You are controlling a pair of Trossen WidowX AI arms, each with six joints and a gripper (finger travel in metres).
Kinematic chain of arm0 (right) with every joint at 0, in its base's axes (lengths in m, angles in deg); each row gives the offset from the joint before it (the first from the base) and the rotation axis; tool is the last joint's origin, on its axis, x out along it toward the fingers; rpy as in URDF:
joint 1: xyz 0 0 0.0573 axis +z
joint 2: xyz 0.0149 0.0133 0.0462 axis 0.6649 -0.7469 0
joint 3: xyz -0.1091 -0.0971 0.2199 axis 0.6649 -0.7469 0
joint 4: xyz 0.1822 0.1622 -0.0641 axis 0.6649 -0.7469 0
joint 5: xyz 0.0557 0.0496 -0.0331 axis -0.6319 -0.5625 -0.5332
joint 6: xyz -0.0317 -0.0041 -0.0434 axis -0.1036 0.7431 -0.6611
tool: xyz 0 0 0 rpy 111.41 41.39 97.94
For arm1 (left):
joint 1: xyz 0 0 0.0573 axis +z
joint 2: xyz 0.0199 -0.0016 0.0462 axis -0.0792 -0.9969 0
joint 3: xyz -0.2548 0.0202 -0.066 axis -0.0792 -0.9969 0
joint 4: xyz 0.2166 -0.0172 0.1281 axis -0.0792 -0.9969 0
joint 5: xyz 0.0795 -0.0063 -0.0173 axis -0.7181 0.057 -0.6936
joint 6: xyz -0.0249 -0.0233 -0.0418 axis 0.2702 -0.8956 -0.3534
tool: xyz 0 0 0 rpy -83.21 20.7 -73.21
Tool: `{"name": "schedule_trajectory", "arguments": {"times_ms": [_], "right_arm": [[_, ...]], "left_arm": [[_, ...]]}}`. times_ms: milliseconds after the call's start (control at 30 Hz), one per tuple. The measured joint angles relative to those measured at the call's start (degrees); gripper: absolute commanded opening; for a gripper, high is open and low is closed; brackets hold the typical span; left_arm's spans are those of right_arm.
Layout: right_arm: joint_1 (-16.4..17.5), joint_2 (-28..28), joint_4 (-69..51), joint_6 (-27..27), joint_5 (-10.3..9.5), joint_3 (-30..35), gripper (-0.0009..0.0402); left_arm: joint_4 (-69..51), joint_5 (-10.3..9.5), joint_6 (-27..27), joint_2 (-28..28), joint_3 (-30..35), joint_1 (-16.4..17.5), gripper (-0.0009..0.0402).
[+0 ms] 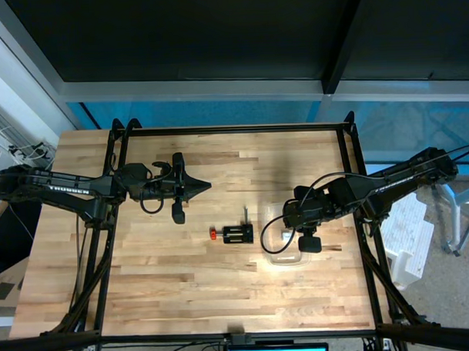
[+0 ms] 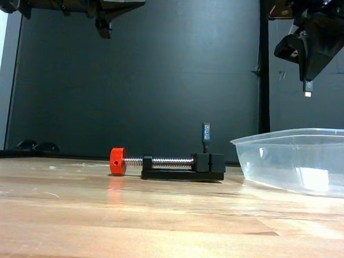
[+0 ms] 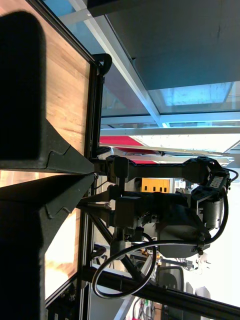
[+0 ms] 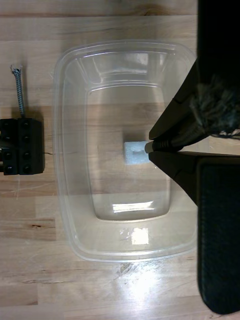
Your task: Pick the usb-c connector and install on the hub
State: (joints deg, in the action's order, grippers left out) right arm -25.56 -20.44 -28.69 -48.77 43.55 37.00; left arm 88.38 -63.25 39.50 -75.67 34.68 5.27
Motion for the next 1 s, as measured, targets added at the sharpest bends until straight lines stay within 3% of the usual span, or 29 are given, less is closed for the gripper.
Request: {"name": "schedule_trajectory", "arguments": {"times_ms": [333, 1000], "right_arm": [[-0.2, -1.8, 1.9, -0.2, 0.02, 0.5, 0.0000], [-3.2, -12.3, 1.9, -3.5, 0.02, 10.5, 0.0000]], "left_arm": [[0.0, 0.00, 0.0, 0.0, 0.0, 0.0, 0.0000], [0.0, 0.00, 0.0, 0.0, 0.0, 0.0, 0.0000]]}}
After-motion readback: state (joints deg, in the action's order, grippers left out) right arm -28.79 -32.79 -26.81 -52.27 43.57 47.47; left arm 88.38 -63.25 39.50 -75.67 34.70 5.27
